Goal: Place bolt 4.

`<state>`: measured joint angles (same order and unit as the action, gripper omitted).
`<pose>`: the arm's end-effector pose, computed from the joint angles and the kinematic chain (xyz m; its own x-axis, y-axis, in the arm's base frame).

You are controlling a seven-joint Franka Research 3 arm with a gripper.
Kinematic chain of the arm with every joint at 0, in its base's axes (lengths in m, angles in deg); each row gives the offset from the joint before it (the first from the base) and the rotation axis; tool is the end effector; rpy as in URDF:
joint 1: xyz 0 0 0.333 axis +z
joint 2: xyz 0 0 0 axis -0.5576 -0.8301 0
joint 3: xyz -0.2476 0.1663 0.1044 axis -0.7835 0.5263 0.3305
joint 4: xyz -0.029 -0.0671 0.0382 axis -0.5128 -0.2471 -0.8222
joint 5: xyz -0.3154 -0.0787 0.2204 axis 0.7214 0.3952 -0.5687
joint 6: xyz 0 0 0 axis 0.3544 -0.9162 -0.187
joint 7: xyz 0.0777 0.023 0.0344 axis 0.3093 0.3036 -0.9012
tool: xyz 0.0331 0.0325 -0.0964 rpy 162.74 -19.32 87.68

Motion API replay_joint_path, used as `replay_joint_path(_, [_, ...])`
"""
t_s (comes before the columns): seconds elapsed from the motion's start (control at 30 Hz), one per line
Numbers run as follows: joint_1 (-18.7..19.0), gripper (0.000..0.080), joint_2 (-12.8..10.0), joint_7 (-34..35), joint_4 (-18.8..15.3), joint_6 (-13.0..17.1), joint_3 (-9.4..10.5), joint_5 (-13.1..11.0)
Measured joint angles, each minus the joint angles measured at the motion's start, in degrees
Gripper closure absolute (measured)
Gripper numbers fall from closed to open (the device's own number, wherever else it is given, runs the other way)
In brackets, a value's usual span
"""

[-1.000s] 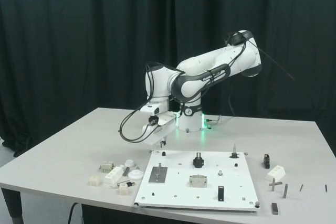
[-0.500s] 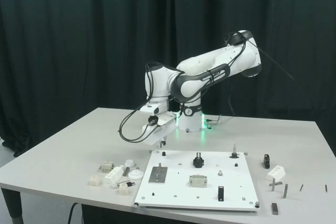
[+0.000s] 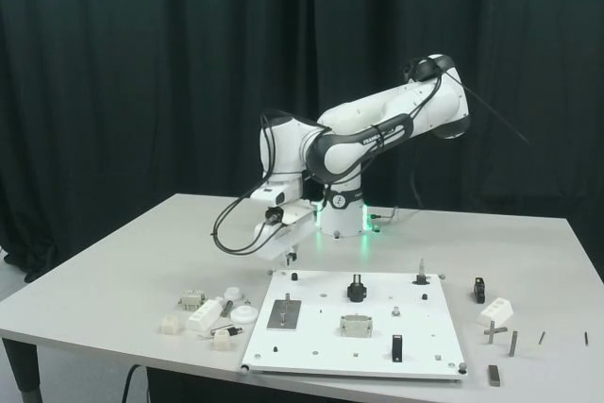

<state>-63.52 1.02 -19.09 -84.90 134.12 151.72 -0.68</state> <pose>0.4344 -0.0573 0.2361 0.8890 0.4578 -0.0045 0.4574 -0.8886 -0.0350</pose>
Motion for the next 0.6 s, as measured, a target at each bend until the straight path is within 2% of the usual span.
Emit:
replay_joint_path(0.3, [-2.17, 0.0573, 0.25, 0.00, 0.34, 2.65, -0.21, 0.34])
replay_joint_path(0.6, [-6.74, 0.0573, 0.34, 0.00, 1.67, 5.44, 0.39, 0.34])
